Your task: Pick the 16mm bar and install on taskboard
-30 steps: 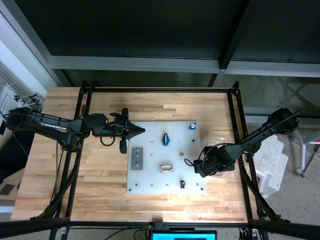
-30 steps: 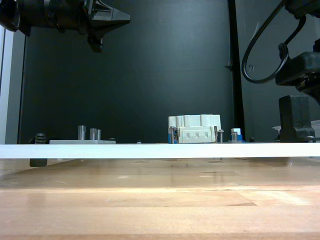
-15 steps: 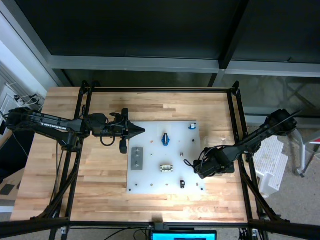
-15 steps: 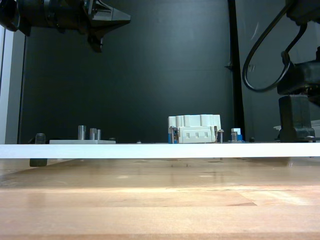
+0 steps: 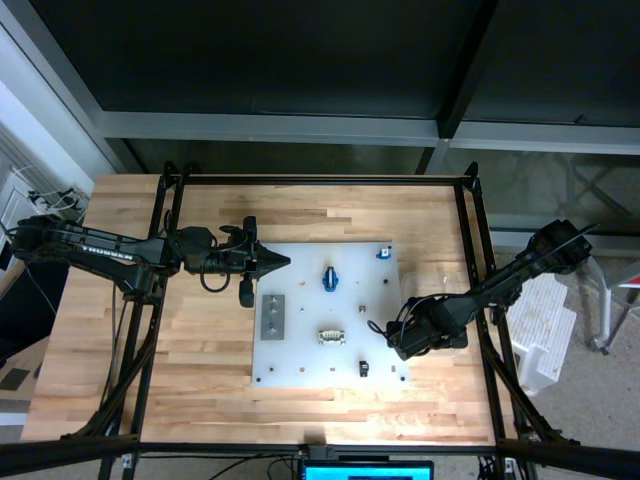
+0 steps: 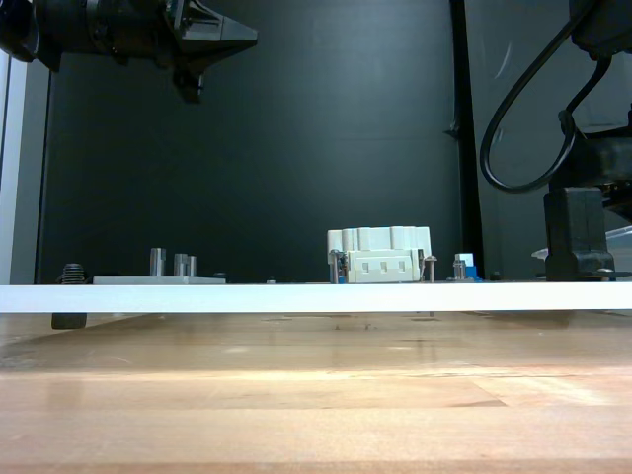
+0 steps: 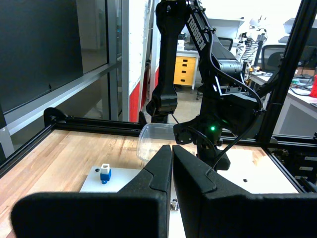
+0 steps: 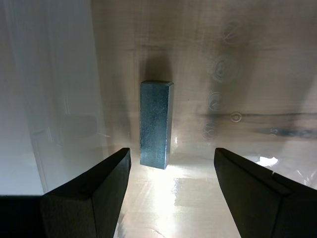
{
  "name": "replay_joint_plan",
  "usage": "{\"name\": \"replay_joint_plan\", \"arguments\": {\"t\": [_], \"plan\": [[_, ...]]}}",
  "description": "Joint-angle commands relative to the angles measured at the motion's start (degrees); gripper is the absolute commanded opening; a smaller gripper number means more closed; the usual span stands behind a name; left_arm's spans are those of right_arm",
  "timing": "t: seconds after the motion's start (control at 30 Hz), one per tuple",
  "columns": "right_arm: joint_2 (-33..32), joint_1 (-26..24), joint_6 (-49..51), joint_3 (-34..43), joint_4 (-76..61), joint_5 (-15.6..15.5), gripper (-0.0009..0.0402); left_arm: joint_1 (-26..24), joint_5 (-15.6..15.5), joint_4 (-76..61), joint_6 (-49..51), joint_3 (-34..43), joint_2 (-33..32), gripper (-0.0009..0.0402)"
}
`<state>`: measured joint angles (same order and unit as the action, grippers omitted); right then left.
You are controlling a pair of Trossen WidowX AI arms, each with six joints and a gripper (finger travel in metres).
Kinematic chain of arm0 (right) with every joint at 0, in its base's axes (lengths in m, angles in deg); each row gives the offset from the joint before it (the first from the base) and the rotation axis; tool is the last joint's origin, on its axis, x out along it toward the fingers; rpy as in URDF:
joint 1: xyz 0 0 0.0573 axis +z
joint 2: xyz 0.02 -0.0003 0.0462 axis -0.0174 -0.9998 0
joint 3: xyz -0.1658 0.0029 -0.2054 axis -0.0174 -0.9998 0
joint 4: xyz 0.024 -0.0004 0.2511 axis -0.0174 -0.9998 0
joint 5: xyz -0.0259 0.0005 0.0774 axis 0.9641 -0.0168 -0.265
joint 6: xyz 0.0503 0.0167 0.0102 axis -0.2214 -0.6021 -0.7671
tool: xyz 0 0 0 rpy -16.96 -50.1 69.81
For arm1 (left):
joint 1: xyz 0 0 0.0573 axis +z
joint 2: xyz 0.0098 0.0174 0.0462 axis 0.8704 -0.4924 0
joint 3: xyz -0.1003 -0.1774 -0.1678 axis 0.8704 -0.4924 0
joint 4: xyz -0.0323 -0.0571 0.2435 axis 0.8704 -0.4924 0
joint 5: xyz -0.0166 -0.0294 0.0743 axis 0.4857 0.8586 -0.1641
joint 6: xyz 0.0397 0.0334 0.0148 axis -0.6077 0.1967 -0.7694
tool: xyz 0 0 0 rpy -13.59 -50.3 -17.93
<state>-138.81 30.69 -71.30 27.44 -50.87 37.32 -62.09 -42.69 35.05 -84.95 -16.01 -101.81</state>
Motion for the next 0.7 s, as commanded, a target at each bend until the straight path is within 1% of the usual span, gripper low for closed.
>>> {"name": "replay_joint_plan", "arguments": {"t": [0.03, 0.3, 0.7], "plan": [[-0.1, 0.0, 0.0, -0.6, 0.3, 0.4, 0.0229, 0.0, 0.0, 0.0, 0.0, 0.0, 0.0, 0.0001], [-0.1, 0.0, 0.4, -2.6, 3.3, 0.4, 0.0211, 0.0, 0.0, 0.0, 0.0, 0.0, 0.0, 0.0001], [-0.1, 0.1, 2.0, -4.2, 4.3, 0.4, 0.0206, 0.0, 0.0, 0.0, 0.0, 0.0, 0.0, 0.0001]]}}
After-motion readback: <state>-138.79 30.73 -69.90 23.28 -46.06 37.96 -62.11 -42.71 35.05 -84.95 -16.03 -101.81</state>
